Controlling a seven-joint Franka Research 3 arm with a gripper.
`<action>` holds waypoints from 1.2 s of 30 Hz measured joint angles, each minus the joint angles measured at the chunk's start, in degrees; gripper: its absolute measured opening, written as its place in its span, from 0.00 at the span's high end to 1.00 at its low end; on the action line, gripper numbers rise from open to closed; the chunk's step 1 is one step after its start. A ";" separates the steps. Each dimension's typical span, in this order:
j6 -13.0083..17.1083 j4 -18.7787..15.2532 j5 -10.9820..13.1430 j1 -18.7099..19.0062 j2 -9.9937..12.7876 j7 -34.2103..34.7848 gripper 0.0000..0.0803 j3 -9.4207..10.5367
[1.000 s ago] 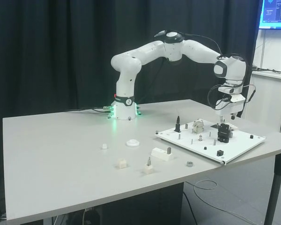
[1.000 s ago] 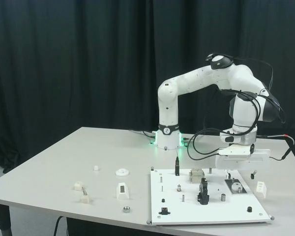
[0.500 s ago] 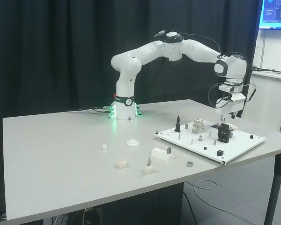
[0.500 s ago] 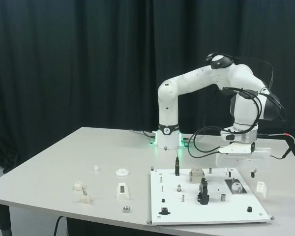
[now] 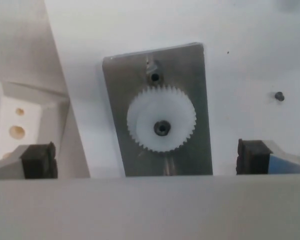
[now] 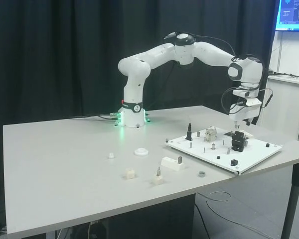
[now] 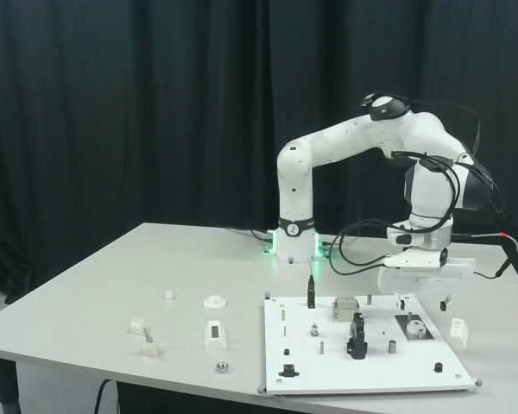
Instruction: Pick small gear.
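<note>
A white toothed gear (image 5: 161, 125) sits on a pin on a grey metal plate (image 5: 190, 65), which is set in the white board (image 7: 371, 373). In the second room view the plate (image 7: 412, 326) lies at the board's far right. My gripper (image 5: 145, 159) hangs above the gear, apart from it. It is open, with the black fingertips (image 5: 38, 160) wide on either side and nothing between them. From the room, the gripper (image 6: 243, 121) (image 7: 422, 302) hovers a little above the board.
The board (image 6: 259, 152) carries several black and grey pegs and fixtures. A white block with holes (image 5: 12, 125) (image 7: 457, 332) stands beside the plate. A larger white gear (image 6: 141, 151), several small white parts and a nut (image 6: 202, 173) lie on the table.
The wrist and gripper have risen slightly above the board. The gripper stays open and the gear has not moved.
</note>
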 joint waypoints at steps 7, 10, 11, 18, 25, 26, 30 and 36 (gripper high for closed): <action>-0.10 0.10 -0.84 0.00 0.00 0.05 0.00 -0.89; -0.26 0.11 -1.97 -0.01 0.00 0.05 0.00 -1.62; -0.39 0.11 -2.45 -0.03 0.00 0.05 0.00 -1.94; -2.20 0.03 -6.96 -0.45 -0.01 -0.12 0.00 -4.91; -4.42 -0.79 -11.59 -1.82 -0.01 -3.60 0.00 -8.33; -4.64 -0.98 -12.12 -2.14 -0.01 -4.36 0.00 -8.73; -5.03 -2.13 -13.93 -3.46 -0.01 -7.72 0.00 -10.24; -5.03 -4.32 -15.77 -6.09 -0.01 -13.78 0.00 -11.83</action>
